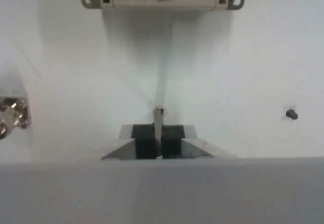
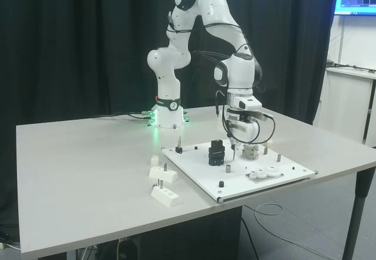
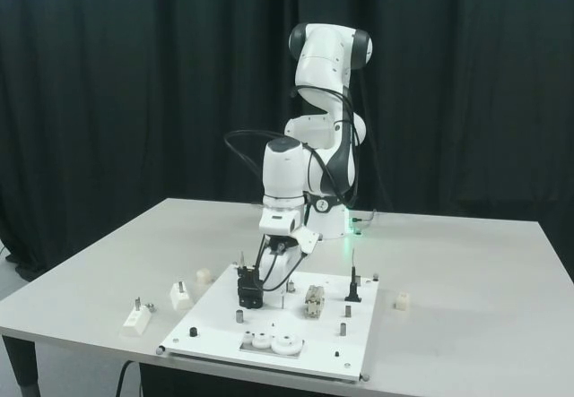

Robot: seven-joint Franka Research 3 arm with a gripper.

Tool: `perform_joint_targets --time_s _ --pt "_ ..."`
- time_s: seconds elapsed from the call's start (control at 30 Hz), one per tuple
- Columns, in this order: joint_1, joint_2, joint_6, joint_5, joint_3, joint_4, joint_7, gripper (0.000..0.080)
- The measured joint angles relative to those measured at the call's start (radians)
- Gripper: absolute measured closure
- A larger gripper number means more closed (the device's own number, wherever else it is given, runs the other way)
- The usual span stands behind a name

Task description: Insert square peg 1.

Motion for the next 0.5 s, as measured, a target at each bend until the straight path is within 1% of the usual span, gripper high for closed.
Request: perform_joint_targets --time_s 0.5 --pt "0.000 0.004 0.001 0.002 0.000 0.001 0.005 0.0781"
